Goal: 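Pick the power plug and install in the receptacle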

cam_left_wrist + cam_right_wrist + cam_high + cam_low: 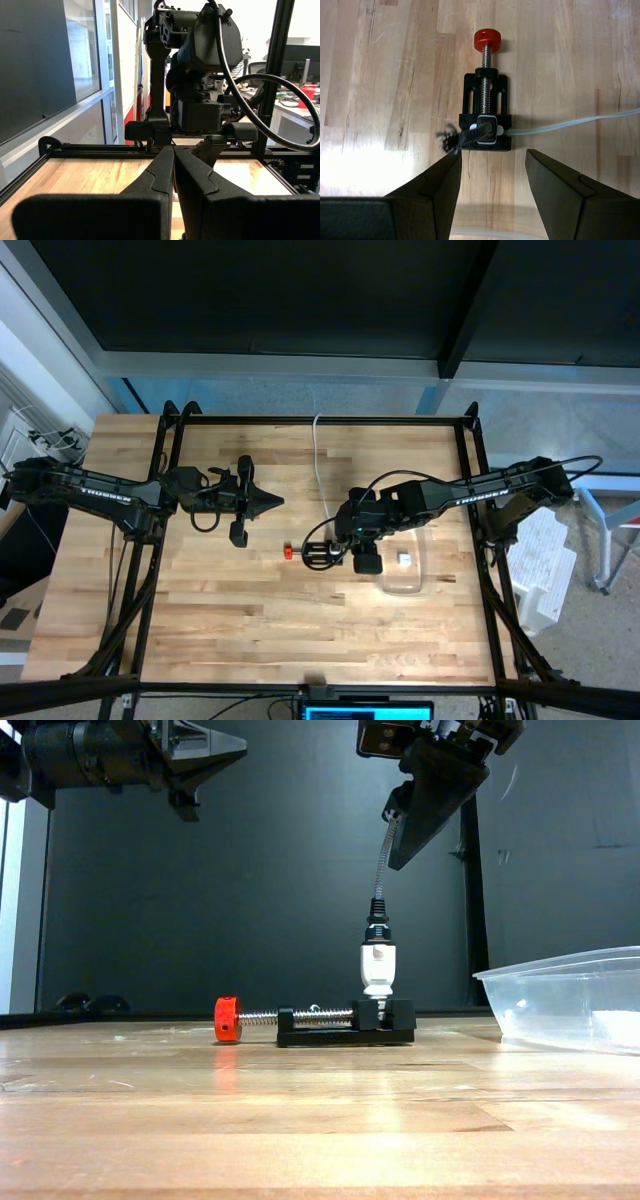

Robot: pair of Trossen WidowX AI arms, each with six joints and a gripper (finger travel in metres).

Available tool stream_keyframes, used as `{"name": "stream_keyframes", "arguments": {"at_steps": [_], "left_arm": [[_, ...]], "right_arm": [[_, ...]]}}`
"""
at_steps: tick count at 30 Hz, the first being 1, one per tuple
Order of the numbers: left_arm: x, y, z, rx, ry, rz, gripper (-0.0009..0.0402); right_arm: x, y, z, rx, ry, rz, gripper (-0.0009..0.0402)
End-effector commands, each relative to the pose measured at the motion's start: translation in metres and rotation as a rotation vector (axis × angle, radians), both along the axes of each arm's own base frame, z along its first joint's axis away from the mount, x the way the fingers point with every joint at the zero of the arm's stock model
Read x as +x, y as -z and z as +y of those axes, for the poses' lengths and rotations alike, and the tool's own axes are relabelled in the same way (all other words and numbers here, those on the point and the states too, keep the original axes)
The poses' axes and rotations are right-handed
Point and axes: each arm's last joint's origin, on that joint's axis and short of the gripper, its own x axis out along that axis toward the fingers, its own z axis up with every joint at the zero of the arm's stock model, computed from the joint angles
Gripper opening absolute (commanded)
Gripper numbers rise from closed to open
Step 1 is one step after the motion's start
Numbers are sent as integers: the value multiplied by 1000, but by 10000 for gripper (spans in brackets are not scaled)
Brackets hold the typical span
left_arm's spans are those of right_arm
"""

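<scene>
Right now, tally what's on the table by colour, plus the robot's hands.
Black: 2, plug and vise.
White: 3, receptacle, cable, block.
Clear: 1, tray.
Hands: 2, left hand shut, raised over the left of the table; right hand open, above the vise.
Total: 8.

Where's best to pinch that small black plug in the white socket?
Its black body, from above: the small black plug stands upright in the white socket. The right gripper hovers over it, jaws open; the left gripper parked aside, shut.
</scene>
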Motion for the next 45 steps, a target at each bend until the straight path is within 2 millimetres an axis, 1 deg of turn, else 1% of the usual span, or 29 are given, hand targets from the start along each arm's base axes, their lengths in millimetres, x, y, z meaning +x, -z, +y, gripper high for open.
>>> {"name": "stream_keyframes", "arguments": {"at_steps": [1,5,8,11,15,16,18,22,25,29,34,38,45], "left_arm": [[0,0,0,0,0,1,0],[0,0,0,0,0,1,0],[0,0,0,0,0,1,0],[0,0,0,0,0,0,0],[0,0,0,0,0,2,0],[0,0,0,0,0,1,0],[0,0,0,0,0,1,0],[0,0,0,0,0,1,0],[0,0,0,0,0,1,0],[0,0,0,0,0,1,0],[0,0,0,0,0,1,0],[0,0,0,0,0,1,0],[0,0,0,0,0,1,0]], "right_arm": [[-5,-4,-1,-5,-6,4,172],[-17,-12,-4,-11,-19,-21,156],[-29,-23,-7,-11,-13,-83,129],[-42,-35,-14,-28,3,-190,85],[-61,-49,-26,-24,29,-345,0],[-65,-52,-30,-27,36,-388,-3],[-73,-57,-37,-23,37,-480,9],[-84,-63,-48,2,21,-669,-2],[-89,-62,-51,10,32,-792,0],[-96,-54,-53,10,35,-916,0],[-105,-41,-52,35,23,-1032,0],[-111,-32,-52,41,25,-1086,0],[-112,-16,-52,52,45,-1086,0]]}}
